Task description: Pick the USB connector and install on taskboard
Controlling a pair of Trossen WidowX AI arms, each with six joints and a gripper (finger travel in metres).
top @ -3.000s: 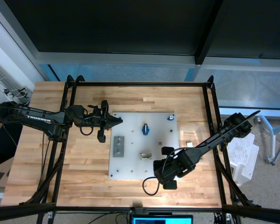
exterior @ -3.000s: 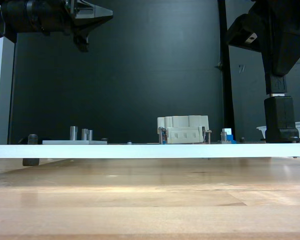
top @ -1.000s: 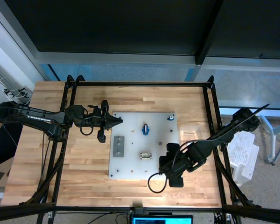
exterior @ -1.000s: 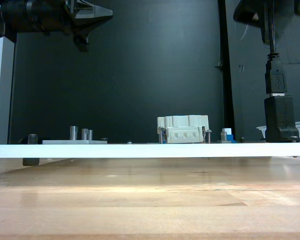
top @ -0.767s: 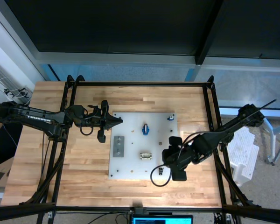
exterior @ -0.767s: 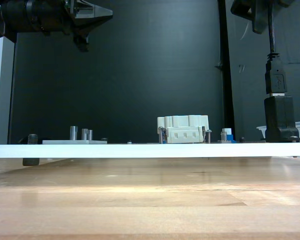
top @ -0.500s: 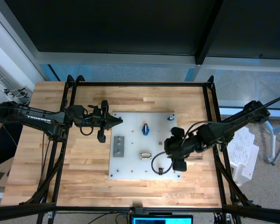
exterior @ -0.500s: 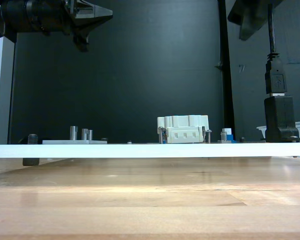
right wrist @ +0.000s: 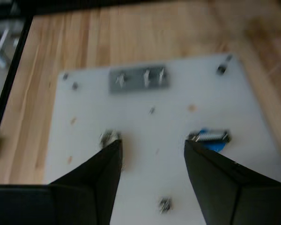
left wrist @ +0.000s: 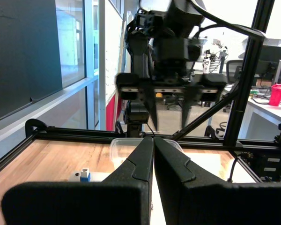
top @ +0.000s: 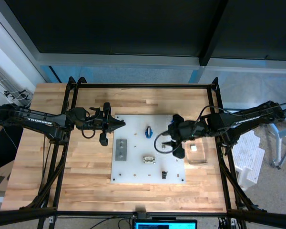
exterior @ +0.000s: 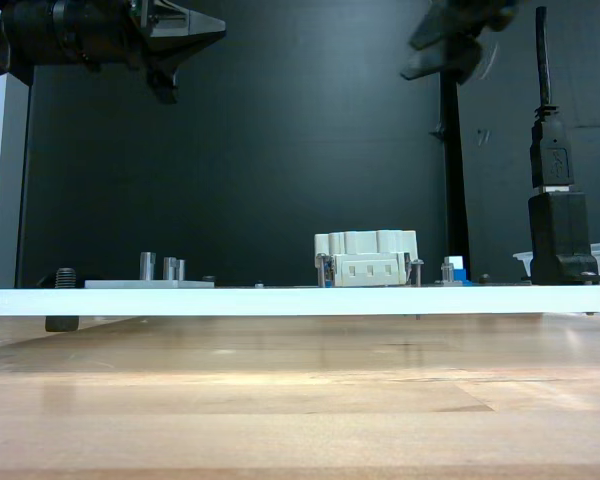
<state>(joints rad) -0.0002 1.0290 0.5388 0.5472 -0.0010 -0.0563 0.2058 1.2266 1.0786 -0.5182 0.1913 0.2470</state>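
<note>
The USB connector (top: 164, 174) (exterior: 555, 165) is a small black plug standing upright in the black socket (exterior: 560, 245) near the front right corner of the white taskboard (top: 133, 167). No gripper touches it. My right gripper (top: 167, 139) (right wrist: 152, 142) hovers open and empty over the board's right middle, high above it in the low view (exterior: 450, 40). Below it lie the grey block (right wrist: 138, 79), the blue part (right wrist: 210, 137) and the silver connector (right wrist: 110, 137). My left gripper (top: 118, 123) (left wrist: 153, 140) is shut and held above the board's left rear edge.
A clear plastic tray (top: 200, 160) holding a small white cube (top: 193, 148) sits just right of the board. A black frame (top: 214, 95) runs around the wooden table. The beige multi-pin connector (exterior: 366, 258) stands mid-board.
My right gripper has let go of the USB connector, left it standing in the socket, risen and swung toward the back of the board. The left arm has not moved.
</note>
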